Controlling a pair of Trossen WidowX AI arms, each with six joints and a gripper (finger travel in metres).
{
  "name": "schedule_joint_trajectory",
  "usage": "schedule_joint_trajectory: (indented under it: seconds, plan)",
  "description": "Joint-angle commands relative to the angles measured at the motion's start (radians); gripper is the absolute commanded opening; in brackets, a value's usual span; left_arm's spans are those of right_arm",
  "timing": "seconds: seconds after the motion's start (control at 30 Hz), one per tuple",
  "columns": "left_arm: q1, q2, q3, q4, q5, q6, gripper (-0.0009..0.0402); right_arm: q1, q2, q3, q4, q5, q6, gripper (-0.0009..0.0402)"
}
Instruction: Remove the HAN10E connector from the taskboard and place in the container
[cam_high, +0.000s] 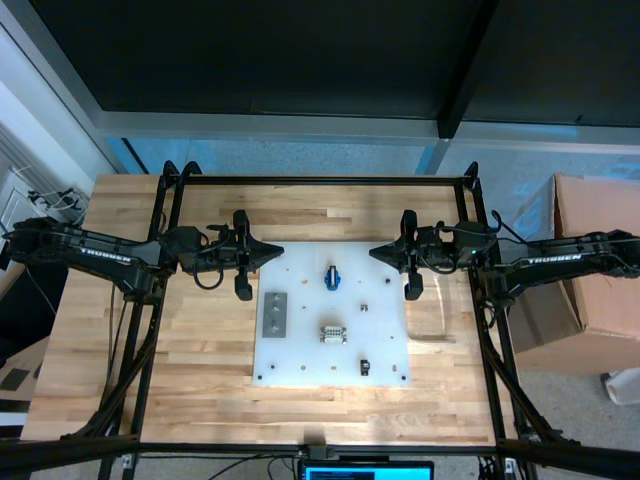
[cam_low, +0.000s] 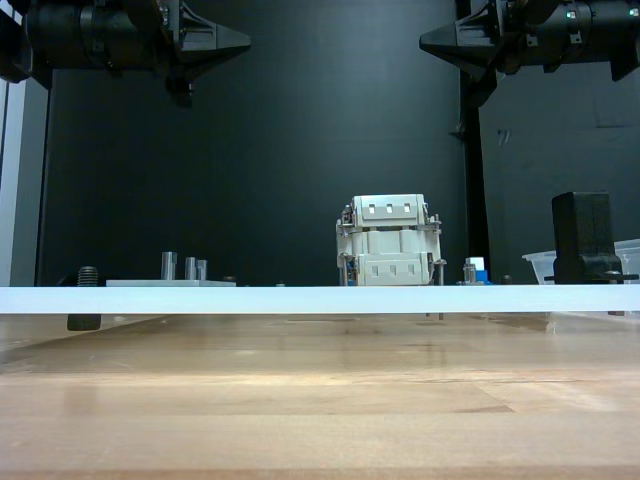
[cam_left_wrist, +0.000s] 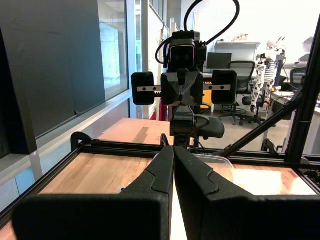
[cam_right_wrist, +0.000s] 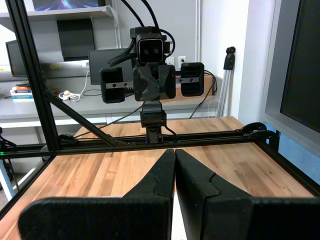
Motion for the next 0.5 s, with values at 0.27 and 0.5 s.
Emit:
schedule_joint_trajectory:
  seconds: [0.27, 0.5]
  plan:
    - [0.0, 0.0, 0.0, -0.002, 0.127, -0.002, 0.0, 0.001, 0.0, 0.0, 0.001, 0.0, 0.0, 0.0]
    - [0.0, 0.0, 0.0, -0.002, 0.127, -0.002, 0.0, 0.0, 0.0, 0.0, 0.002, 0.001, 0.006, 0.0]
